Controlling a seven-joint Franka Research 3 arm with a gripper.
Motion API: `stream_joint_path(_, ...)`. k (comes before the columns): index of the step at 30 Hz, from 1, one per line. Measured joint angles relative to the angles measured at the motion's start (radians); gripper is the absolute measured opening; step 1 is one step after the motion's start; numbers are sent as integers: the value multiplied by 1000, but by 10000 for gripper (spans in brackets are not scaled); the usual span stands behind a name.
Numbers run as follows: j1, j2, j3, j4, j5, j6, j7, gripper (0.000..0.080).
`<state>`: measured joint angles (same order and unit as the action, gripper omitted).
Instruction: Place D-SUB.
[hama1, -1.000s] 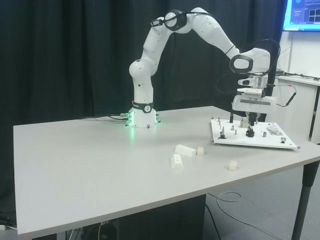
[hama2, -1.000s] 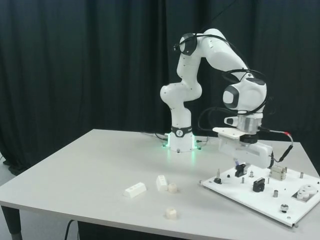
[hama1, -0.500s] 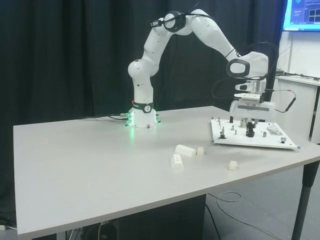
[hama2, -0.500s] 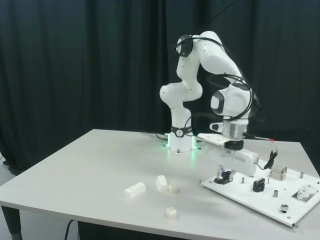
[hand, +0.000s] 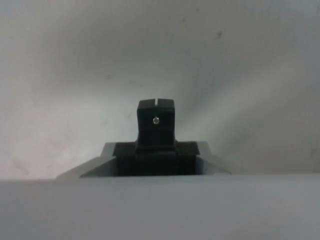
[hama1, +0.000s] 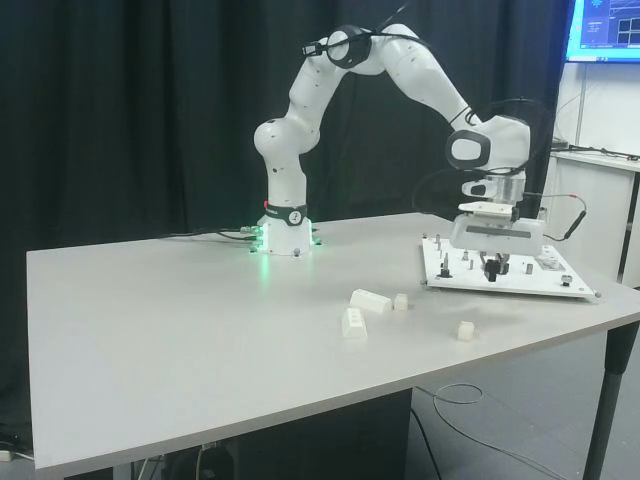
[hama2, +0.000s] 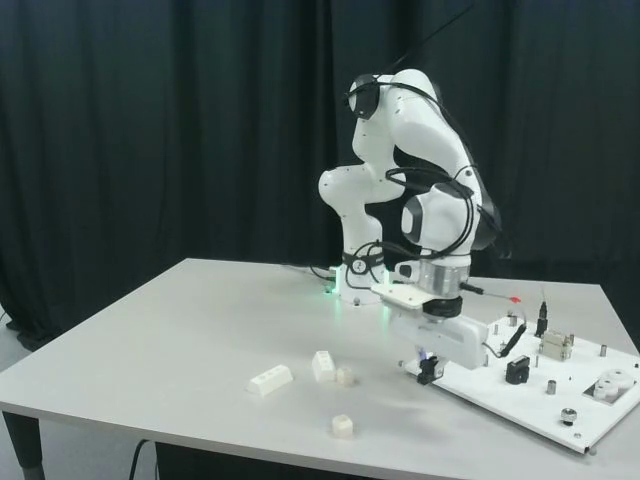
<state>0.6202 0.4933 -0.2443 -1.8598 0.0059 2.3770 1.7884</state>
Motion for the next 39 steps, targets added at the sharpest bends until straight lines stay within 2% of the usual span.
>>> stream_joint_path(8, -34, 38, 3, 0, 29, 48, -61, 154)
stream_joint_path(20, -84, 85, 30, 3, 33, 114, -103, 154)
stream_joint_path(34, -105, 103, 43, 9, 33, 135, -123, 154)
stream_joint_path(35, -105, 103, 43, 10, 33, 135, -127, 332)
stream_joint_path(39, -106, 103, 43, 13, 33, 134, -130, 332)
